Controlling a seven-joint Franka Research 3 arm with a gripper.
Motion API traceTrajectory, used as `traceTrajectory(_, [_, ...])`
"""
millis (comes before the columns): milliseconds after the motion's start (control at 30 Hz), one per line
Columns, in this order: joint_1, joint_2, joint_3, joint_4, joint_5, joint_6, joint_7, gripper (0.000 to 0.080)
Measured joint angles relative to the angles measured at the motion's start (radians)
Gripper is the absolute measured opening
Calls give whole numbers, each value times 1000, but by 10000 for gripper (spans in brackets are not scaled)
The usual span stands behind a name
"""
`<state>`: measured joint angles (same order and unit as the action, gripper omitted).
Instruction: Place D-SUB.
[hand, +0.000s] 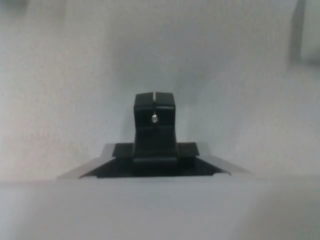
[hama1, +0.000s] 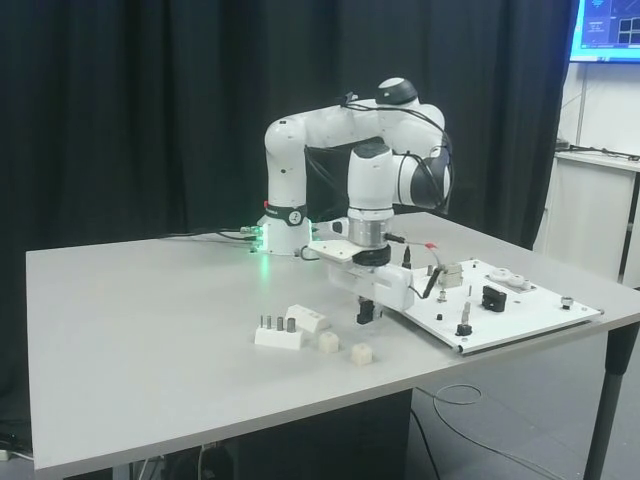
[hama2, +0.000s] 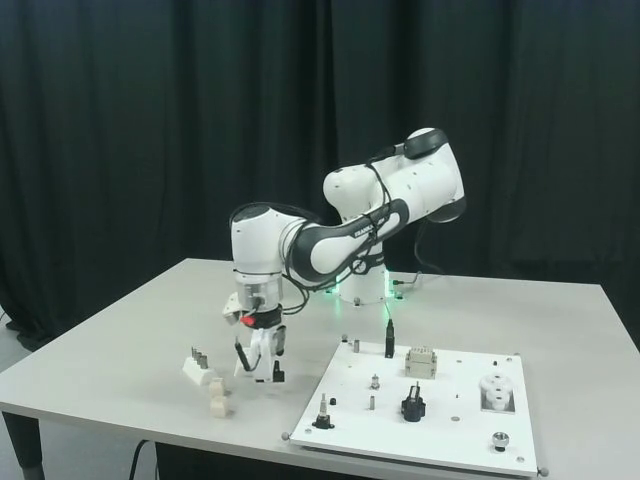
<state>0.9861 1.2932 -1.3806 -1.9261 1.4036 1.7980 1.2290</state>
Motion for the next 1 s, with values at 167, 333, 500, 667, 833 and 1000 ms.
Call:
traceTrajectory(167, [12,8,2,0,-6,2,92,153])
traceTrajectory(333, [23,10,8,-4,-22,16,146,153])
traceTrajectory(500, [31,10,15,-10,-30,28,171,153])
traceTrajectory(667, [32,10,21,-13,-32,38,181,153])
traceTrajectory(833, [32,10,27,-16,-32,47,182,153])
traceTrajectory(1000, [32,10,30,-21,-31,49,182,153])
